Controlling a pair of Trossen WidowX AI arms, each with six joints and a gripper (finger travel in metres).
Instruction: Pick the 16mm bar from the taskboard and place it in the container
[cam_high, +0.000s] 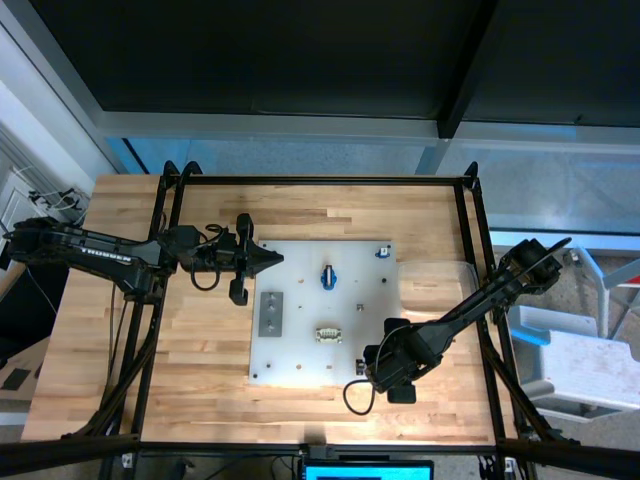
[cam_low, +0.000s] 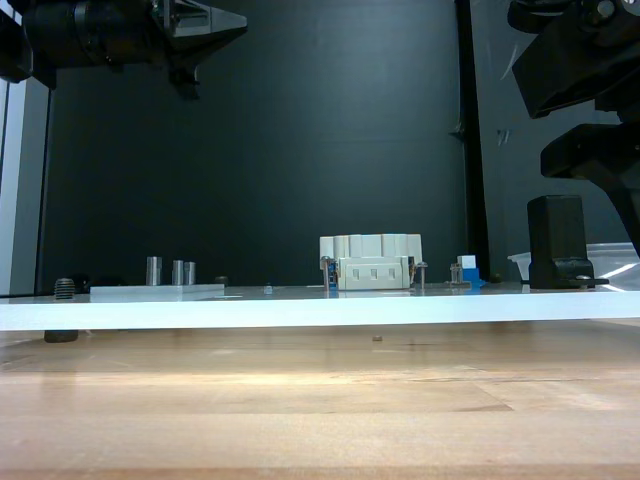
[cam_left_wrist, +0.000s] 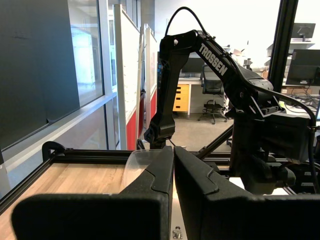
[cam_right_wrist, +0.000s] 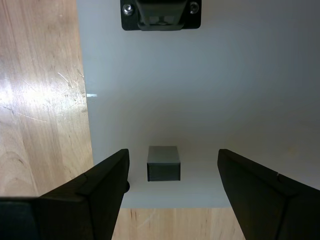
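Bar (cam_right_wrist: 163, 163) stands on the taskboard (cam_right_wrist: 225, 75), framed by the right gripper's (cam_right_wrist: 172, 156) spread fingers. This looks like the approach step, so next it should descend and clamp. Left gripper (cam_high: 268, 258), fingers pressed together, hovers at the board's left edge.

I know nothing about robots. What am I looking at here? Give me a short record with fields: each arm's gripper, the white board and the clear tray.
left gripper: shut, holding nothing, hovering high over the far left edge of the taskboard
right gripper: open, pointing down over the taskboard's near right corner
below the right gripper: small grey piece on the board, in the open gap, not gripped
container: on the table to the right of the taskboard, no bar visible inside
also on the taskboard: grey metal block, blue knob
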